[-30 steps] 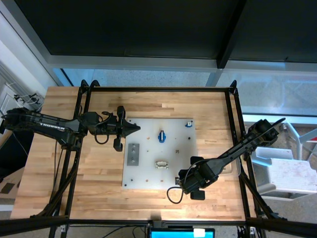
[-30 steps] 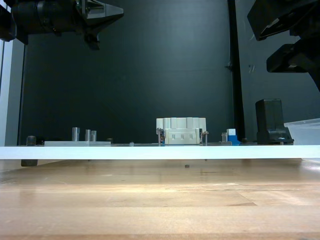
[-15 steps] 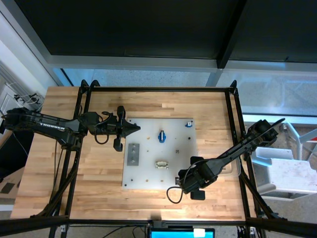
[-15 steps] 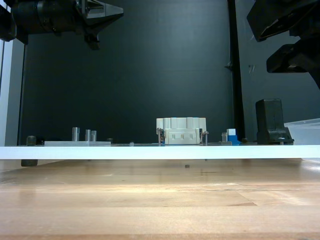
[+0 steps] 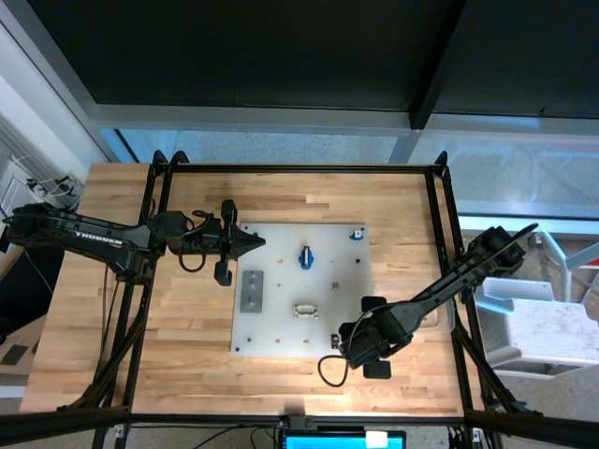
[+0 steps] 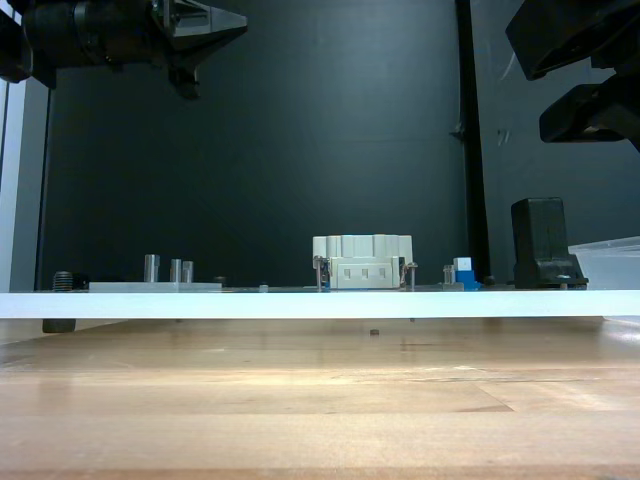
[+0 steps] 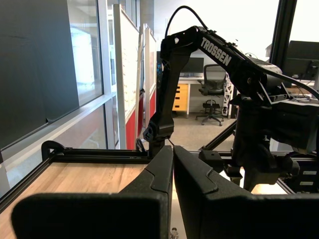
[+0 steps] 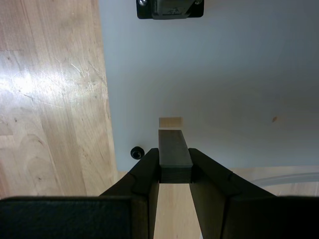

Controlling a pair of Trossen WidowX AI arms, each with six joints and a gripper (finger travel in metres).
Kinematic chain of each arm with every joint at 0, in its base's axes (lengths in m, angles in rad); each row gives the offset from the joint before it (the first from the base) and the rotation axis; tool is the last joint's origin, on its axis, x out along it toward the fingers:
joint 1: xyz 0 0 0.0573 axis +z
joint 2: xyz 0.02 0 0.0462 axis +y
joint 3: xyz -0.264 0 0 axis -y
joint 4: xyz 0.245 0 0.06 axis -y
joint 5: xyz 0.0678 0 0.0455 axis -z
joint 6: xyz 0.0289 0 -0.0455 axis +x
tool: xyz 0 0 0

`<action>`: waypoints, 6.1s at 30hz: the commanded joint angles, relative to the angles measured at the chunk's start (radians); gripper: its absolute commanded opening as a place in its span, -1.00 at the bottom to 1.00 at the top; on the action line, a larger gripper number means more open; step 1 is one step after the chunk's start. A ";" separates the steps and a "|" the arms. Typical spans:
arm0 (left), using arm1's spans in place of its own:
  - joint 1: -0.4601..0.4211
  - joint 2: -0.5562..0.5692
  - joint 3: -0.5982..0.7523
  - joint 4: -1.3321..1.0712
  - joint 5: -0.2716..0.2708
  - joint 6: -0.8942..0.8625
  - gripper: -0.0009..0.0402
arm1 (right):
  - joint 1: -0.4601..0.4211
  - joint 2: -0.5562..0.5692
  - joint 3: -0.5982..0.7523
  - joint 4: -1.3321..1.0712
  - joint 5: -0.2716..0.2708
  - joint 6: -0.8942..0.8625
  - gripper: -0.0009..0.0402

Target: Pick the 16mm bar and place in it's hole on the taskboard

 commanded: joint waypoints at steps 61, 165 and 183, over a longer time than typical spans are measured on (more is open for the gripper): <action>0.000 0.000 0.000 0.000 0.000 0.000 -0.96 | -0.006 0.026 -0.016 0.053 0.010 -0.027 -0.86; 0.000 0.000 0.000 0.000 0.000 0.000 -0.96 | -0.004 -0.116 0.119 -0.172 0.009 0.002 0.44; 0.000 0.000 0.000 0.000 0.000 0.000 -0.96 | -0.004 -0.116 0.119 -0.114 0.000 0.003 0.44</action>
